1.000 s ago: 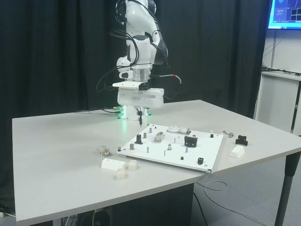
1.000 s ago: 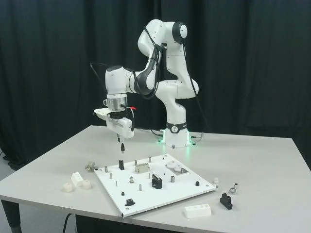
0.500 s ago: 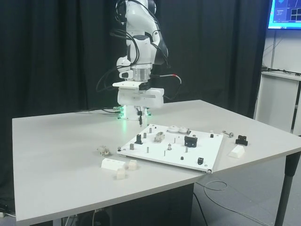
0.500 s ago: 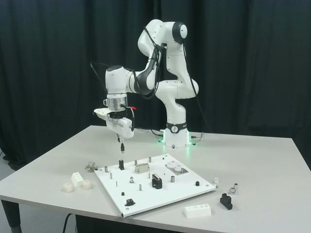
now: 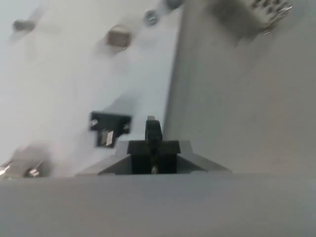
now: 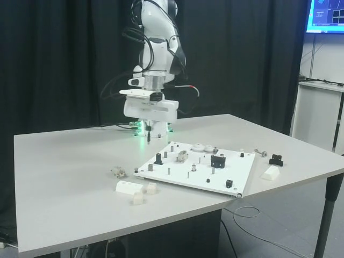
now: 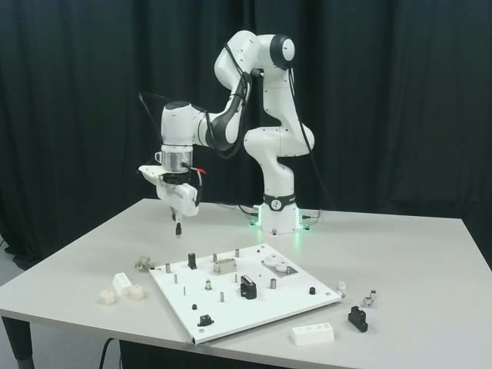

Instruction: Place USB.

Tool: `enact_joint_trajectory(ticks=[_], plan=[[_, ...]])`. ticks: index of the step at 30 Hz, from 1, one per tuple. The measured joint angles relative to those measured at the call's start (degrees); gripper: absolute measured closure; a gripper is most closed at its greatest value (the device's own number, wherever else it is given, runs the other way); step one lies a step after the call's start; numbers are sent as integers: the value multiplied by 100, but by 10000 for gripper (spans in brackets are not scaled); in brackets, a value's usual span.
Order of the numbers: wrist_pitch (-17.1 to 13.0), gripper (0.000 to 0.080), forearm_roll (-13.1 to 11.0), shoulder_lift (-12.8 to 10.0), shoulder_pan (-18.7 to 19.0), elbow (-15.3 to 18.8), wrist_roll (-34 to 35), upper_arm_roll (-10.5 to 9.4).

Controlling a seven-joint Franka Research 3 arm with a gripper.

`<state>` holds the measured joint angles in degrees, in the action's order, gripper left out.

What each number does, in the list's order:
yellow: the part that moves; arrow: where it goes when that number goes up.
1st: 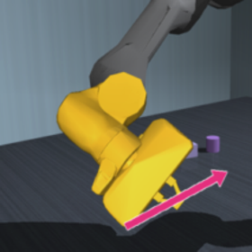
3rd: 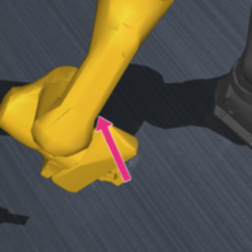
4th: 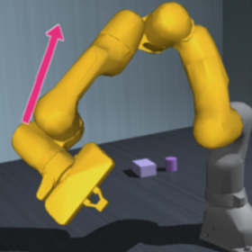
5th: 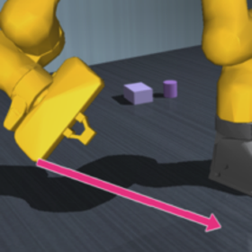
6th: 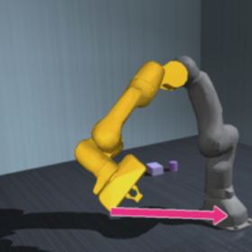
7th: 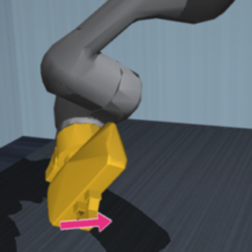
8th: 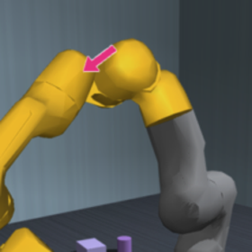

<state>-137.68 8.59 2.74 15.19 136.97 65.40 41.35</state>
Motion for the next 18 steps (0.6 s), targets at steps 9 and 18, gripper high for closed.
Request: enact_joint_trajectory(ticks=[9, 18], plan=[[-41, 776, 137, -36, -283, 31, -490, 153], [-475, 776, 6, -144, -448, 265, -1155, 292]])
